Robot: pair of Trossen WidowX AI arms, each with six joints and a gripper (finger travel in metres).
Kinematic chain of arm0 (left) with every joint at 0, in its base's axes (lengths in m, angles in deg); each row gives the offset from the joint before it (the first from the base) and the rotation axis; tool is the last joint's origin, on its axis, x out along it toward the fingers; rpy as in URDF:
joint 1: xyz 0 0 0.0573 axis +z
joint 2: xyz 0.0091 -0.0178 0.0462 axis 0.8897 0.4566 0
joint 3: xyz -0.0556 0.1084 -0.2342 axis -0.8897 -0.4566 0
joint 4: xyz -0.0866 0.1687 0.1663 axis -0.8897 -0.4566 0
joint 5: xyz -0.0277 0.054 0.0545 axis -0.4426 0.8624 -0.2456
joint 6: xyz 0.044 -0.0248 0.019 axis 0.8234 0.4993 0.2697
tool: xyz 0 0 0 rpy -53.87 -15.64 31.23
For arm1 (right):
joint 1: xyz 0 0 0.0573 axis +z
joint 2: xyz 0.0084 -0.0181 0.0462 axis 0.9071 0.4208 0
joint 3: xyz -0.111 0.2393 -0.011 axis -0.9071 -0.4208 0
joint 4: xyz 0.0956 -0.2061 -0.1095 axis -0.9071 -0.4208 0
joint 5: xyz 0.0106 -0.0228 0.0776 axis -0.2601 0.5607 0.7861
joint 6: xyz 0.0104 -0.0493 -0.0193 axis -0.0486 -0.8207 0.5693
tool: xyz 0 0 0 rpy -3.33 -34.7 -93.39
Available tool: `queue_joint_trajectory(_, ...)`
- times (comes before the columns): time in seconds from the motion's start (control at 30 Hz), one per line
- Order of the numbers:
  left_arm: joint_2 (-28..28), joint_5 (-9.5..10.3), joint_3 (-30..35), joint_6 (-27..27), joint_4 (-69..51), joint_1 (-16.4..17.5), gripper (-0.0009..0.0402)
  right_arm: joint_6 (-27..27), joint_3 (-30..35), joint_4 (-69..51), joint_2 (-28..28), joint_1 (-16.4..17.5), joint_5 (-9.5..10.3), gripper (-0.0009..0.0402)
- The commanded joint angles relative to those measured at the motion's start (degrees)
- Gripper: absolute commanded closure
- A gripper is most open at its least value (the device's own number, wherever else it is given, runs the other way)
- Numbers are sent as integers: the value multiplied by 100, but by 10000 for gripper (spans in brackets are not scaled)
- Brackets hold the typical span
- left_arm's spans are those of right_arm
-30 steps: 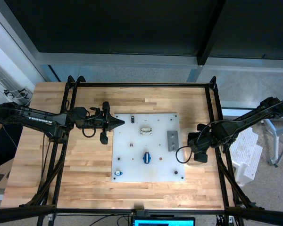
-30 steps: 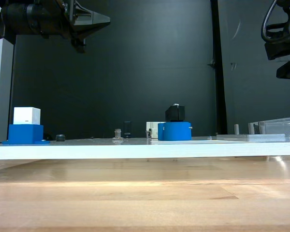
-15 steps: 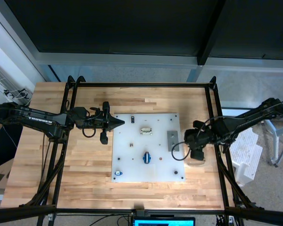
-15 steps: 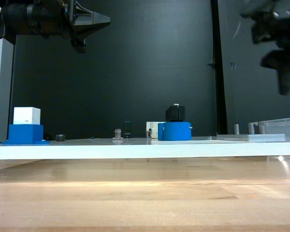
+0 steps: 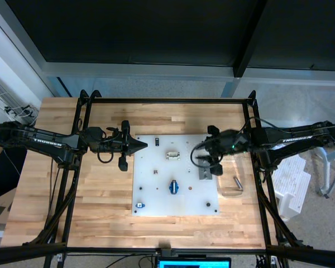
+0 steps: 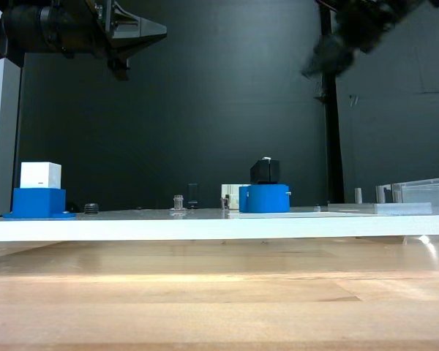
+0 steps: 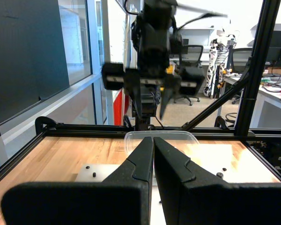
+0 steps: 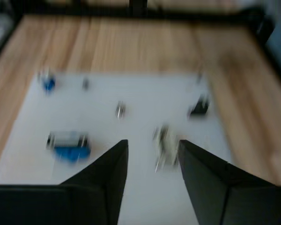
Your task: Remove the 16mm cylinder and place in the container
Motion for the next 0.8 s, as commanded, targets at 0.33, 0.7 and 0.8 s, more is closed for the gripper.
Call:
queue_joint_trajectory(0.33, 0, 0, 2, 0, 0, 0, 393, -479, -170, 2059, 2, -785, 857, 383)
queue_joint_trajectory(0.7, 0, 0, 2, 0, 0, 2, 393, -380, -1088, 4068, 0, -901, 1102, 394)
queue_joint_trajectory(0.8, 0, 0, 2, 0, -2, 2, 393, -343, -1390, 4548, 0, -901, 1099, 394)
